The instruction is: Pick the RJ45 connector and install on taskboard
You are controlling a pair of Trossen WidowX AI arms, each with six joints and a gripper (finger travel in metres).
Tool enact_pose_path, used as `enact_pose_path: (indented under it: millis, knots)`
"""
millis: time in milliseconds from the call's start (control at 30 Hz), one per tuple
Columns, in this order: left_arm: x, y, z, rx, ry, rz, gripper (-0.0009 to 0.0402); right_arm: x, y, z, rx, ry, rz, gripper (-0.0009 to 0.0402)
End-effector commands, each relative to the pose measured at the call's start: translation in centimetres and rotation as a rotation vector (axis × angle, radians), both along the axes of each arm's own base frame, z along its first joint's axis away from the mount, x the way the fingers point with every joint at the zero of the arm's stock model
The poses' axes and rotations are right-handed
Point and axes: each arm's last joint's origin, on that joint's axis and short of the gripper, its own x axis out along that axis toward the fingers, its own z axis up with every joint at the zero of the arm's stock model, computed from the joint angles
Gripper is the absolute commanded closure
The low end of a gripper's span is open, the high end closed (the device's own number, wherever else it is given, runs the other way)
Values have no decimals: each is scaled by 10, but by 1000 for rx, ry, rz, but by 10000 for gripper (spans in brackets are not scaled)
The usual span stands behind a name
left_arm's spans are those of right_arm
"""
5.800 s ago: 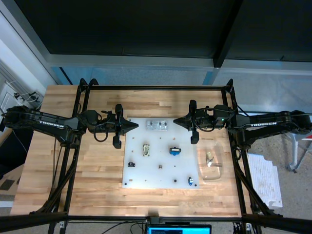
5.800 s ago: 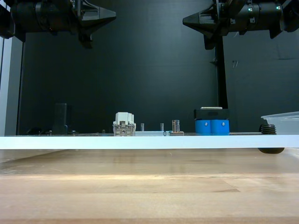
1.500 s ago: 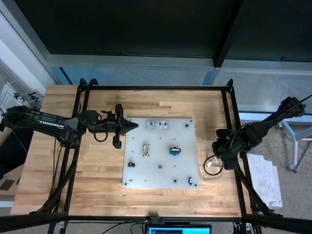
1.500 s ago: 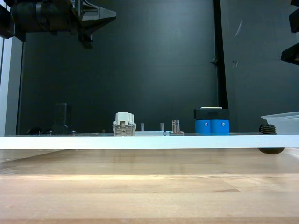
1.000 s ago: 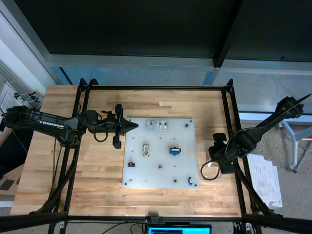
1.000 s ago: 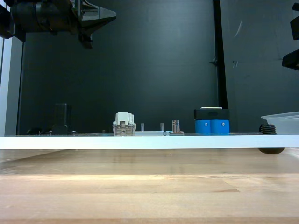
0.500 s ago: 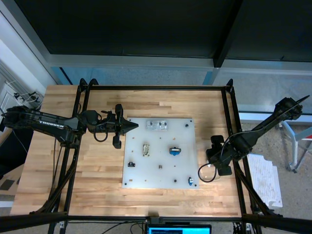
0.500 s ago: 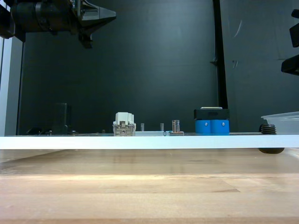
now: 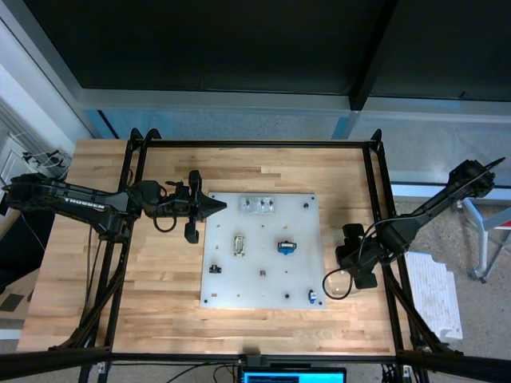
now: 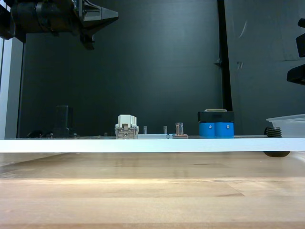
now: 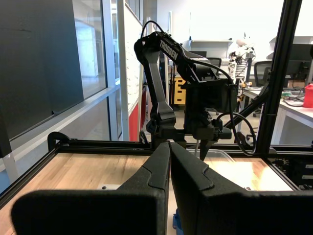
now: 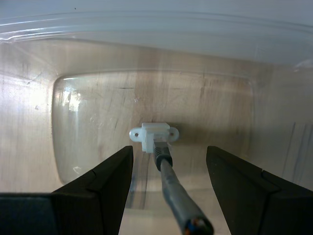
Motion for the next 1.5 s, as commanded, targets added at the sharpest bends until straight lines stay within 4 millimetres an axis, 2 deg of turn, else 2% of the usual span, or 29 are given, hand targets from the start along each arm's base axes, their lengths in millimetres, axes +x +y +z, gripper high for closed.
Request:
enact_pose_path:
  millis: [33,500,933,1500]
  knots:
    - [0,0,0,0,0,0,393,1,1,-1,6,8,1,185]
    - [0,0,0,0,0,0,393,5,3,-4,6,10,-10,188]
    - [0,0,0,0,0,0,393,4,3,-5,2,16,-9,272]
    - [0,0,0,0,0,0,393,4,3,-4,2,16,-7,329]
